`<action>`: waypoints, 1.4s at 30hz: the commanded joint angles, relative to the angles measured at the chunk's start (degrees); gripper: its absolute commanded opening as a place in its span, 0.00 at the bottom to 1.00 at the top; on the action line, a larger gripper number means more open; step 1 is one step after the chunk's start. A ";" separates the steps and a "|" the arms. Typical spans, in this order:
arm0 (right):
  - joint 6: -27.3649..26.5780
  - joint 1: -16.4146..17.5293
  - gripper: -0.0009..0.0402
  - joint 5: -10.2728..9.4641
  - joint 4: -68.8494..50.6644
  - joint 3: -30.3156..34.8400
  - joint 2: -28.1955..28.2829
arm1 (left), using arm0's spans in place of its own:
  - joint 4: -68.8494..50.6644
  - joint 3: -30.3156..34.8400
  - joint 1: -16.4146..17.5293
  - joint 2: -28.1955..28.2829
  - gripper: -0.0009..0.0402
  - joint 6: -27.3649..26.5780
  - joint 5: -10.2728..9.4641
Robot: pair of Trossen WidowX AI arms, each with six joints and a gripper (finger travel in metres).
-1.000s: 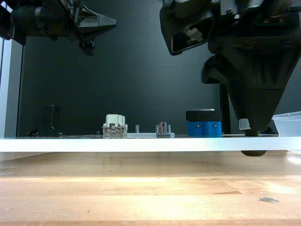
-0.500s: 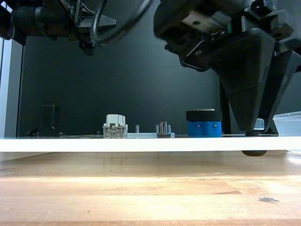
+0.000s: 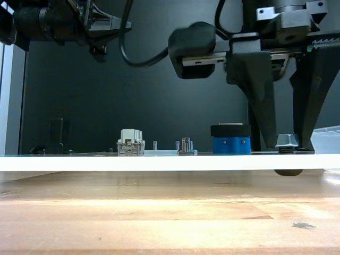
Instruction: Pick the M12 fastener and fasten on the M12 threads
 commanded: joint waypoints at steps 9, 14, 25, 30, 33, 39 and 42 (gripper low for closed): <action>30.47 0.00 0.03 0.17 0.07 0.00 0.17 | 0.02 0.00 0.00 0.00 0.02 0.00 0.00; 44.87 0.02 0.03 0.17 0.07 0.00 0.17 | 0.02 0.00 0.02 0.00 0.02 0.00 0.00; 47.36 0.15 0.03 0.15 0.37 0.00 0.17 | 0.02 0.00 0.00 0.00 0.02 0.00 0.00; 47.36 0.13 0.03 0.20 0.96 0.00 0.17 | 0.04 0.00 0.02 0.00 0.02 0.00 0.00; 47.36 0.11 0.03 0.17 1.33 0.00 0.17 | 0.02 0.00 0.02 0.00 0.02 0.00 0.00; 47.39 -0.02 0.03 0.17 1.51 0.00 0.17 | 0.02 0.00 0.00 0.00 0.02 0.00 0.00; 47.45 -0.04 0.03 0.24 1.44 0.00 0.17 | 0.02 0.00 0.00 0.00 0.02 0.00 0.00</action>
